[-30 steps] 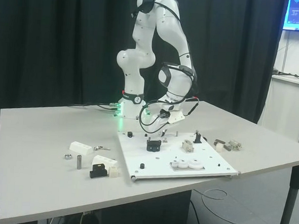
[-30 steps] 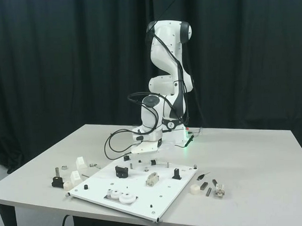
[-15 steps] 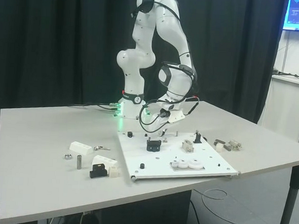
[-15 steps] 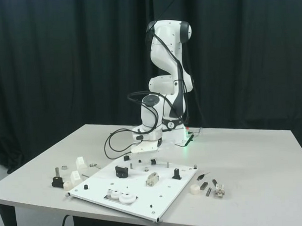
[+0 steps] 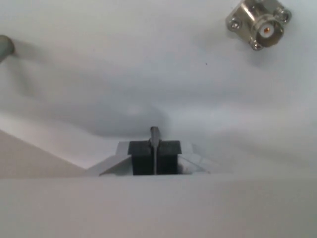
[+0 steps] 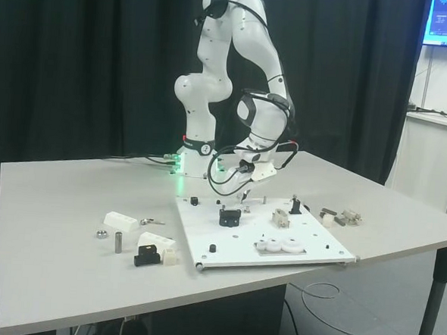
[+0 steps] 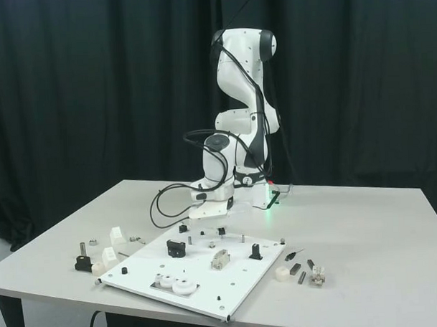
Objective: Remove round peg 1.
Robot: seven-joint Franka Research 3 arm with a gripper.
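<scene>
Gripping round peg 1, the gripper has its black fingers clamped tight. It hangs over the white board's far edge.

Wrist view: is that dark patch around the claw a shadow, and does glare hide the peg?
Wrist view: yes, a soft shadow on the white board; no glare, the peg shows grey in the claw. First room view: green light glows at the arm's base.

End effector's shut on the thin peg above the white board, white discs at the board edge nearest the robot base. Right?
Not quite. The white discs sit at the edge of the white board farthest from the robot base, as the first room view shows. The end effector is shut on the thin peg above the board.
</scene>
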